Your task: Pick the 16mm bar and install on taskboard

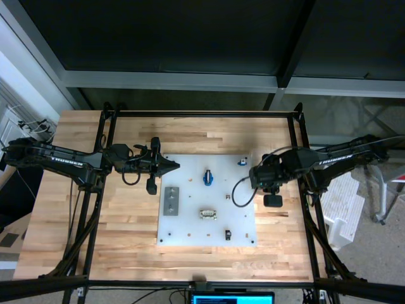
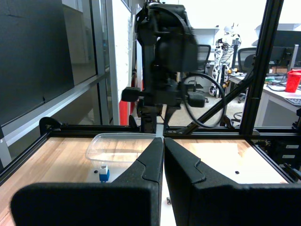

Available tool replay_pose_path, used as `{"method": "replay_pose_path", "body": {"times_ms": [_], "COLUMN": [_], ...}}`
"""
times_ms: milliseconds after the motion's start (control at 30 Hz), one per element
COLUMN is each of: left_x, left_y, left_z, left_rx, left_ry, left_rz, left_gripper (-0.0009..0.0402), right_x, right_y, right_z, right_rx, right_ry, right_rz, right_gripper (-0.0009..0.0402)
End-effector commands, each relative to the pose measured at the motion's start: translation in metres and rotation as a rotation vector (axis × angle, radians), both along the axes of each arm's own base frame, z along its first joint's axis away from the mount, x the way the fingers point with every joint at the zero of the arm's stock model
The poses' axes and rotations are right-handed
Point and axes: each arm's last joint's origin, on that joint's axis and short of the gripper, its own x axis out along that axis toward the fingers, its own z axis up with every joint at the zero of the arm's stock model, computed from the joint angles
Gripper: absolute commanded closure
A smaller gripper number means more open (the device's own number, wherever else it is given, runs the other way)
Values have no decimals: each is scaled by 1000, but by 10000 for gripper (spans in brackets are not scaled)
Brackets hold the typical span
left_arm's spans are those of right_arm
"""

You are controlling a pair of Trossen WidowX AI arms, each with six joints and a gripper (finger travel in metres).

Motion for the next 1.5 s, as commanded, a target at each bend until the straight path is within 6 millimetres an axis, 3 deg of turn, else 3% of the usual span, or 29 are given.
{"method": "replay_pose_path", "body": {"times_ms": [33, 667, 1500], "left_x": [0, 0, 0], "left_y": [0, 0, 0], "left_z": [0, 0, 0], "left_rx": [0, 0, 0], "left_ry": [0, 0, 0], "left_rz": [0, 0, 0], "left_gripper": [393, 393, 393], "right_x": [6, 30, 54], "right_y": [16, 93, 148], "right_z": [0, -14, -34], "right_rx": [6, 40, 21], "right_ry": [1, -12, 28], "right_rz": [10, 43, 34], "right_gripper": [387, 387, 387]}}
